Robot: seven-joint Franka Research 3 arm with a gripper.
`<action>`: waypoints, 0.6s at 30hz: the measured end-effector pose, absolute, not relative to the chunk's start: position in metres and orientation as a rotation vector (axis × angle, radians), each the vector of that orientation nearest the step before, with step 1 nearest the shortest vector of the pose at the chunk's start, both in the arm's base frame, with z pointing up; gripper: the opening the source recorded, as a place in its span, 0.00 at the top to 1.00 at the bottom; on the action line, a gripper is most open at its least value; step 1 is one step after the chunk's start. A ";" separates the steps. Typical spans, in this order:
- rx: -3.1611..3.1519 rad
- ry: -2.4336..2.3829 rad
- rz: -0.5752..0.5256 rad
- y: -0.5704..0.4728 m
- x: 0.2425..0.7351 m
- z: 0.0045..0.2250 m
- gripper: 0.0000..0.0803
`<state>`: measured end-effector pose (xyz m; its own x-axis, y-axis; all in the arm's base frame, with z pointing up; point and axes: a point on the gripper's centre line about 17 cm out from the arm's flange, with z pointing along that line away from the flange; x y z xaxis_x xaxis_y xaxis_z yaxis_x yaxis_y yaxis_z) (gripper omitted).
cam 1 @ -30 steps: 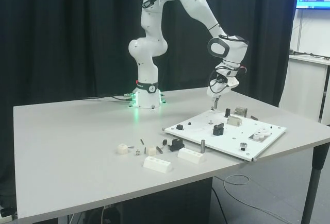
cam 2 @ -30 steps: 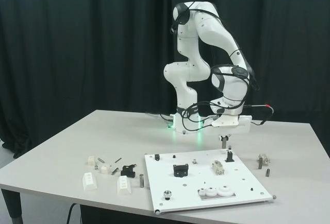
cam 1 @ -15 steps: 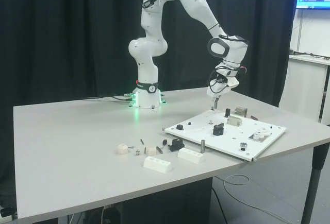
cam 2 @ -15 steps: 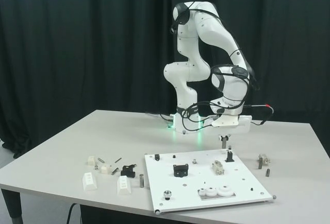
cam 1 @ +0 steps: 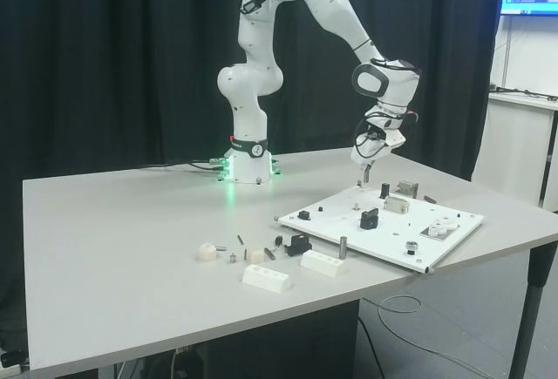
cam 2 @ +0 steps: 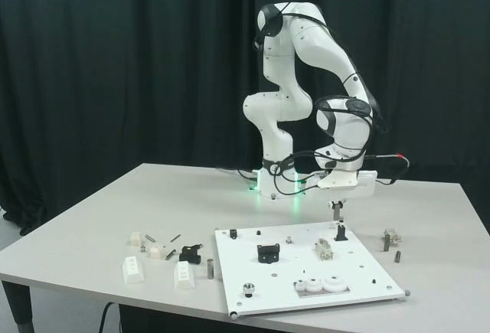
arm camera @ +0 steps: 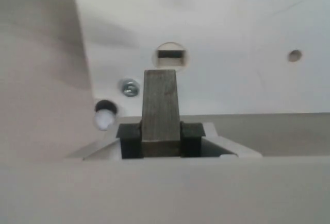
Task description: Place square peg 4.
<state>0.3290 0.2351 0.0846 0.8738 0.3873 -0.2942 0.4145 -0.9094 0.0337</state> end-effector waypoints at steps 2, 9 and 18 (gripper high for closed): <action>2.952 0.637 -0.434 0.240 0.326 0.085 0.81; 2.970 0.646 -0.427 0.260 0.316 0.085 0.81; 2.983 0.667 -0.397 0.289 0.301 0.080 0.81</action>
<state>0.3010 0.2893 0.0804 0.8733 0.4108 -0.2618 0.4260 -0.9047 0.0013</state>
